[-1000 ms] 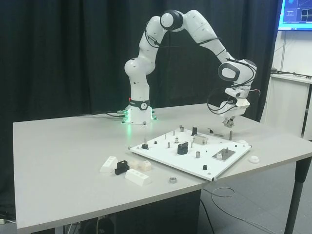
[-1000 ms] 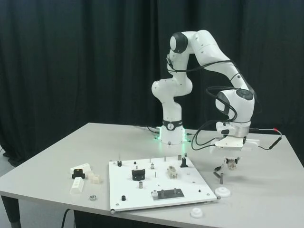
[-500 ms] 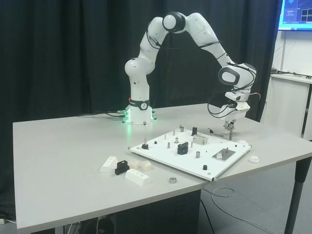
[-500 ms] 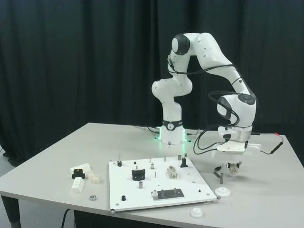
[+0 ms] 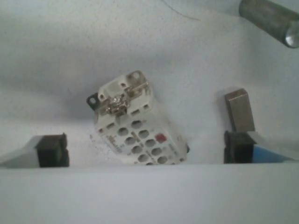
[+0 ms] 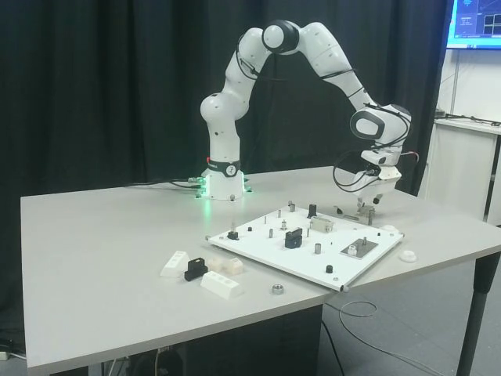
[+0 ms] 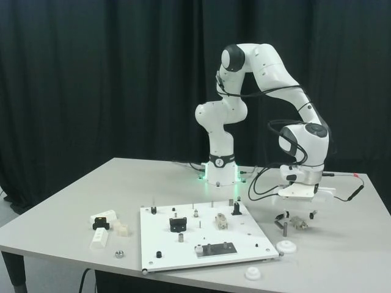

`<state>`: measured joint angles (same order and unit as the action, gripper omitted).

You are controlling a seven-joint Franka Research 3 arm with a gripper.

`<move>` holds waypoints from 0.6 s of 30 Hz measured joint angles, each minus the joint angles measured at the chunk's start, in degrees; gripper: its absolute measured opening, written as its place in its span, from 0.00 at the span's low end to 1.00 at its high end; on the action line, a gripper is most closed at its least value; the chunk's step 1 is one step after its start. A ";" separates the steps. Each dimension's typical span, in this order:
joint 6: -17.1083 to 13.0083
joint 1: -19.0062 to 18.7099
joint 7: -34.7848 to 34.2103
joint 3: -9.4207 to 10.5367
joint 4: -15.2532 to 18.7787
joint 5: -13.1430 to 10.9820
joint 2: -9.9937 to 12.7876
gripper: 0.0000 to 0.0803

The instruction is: Place waterproof.

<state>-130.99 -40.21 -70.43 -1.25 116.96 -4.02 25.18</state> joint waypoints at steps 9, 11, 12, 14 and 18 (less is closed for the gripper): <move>1.89 0.00 0.07 -0.67 -0.58 0.23 -0.85 0.93; 2.53 0.01 0.09 -0.85 -0.76 0.26 -1.15 0.99; 2.82 0.02 0.11 -0.93 -0.85 0.29 -1.31 0.99; 3.34 0.03 0.16 -1.10 -0.97 0.31 -1.65 0.99; 3.97 0.03 0.28 -1.46 -1.03 0.33 -2.26 0.99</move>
<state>-127.02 -40.19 -70.15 -2.70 115.93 -3.69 22.92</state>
